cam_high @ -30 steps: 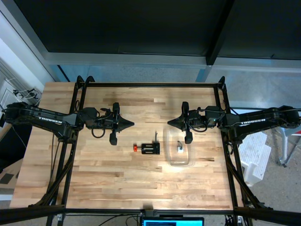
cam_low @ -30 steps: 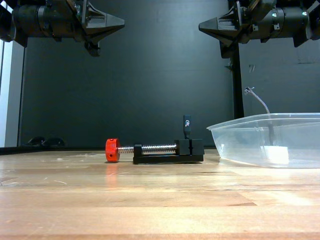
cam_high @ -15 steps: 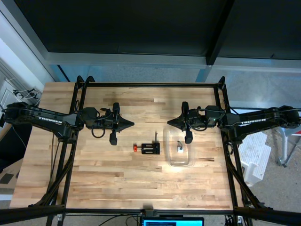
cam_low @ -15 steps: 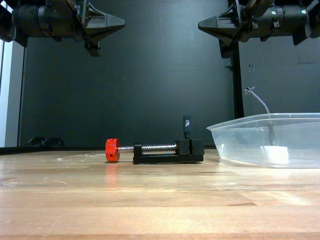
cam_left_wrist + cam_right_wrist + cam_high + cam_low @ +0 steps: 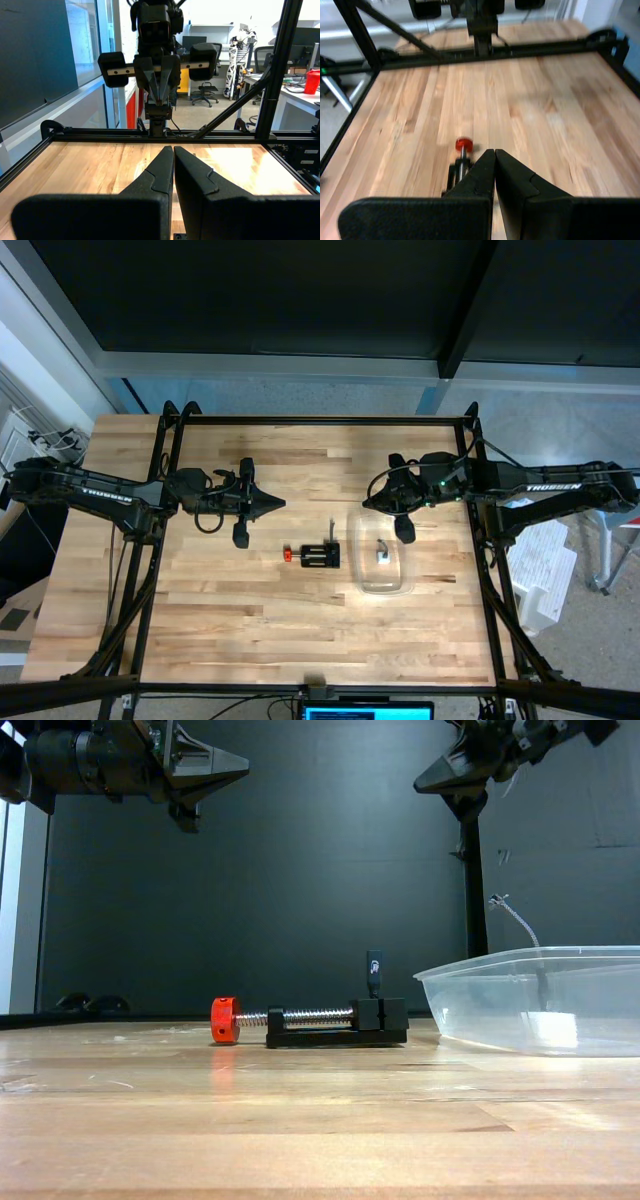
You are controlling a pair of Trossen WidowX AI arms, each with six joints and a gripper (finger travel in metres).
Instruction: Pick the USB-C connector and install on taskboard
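Both clenched empty, left gripper [image 5: 281,504] and right gripper [image 5: 367,502] are hovering high, flanking the taskboard [image 5: 320,556], while the tiny, probably light USB-C connector [image 5: 381,547] in the tray [image 5: 386,588] is wanting a pinch across its stiff body.

Clear plastic tray [image 5: 400,585] sits on wooden table [image 5: 250,620], 3 o'clock of table centre. Small white square piece [image 5: 383,559] inside it. Blue screen [image 5: 367,711] at table's 6 o'clock edge.

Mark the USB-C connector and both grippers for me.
USB-C connector [image 5: 522,928]: low view, on its curved tail.
left gripper [image 5: 283,504]: high view, closed fingertips, high over the table's [image 5: 250,620] left half.
right gripper [image 5: 366,503]: high view, closed fingertips, high over the table's right half.
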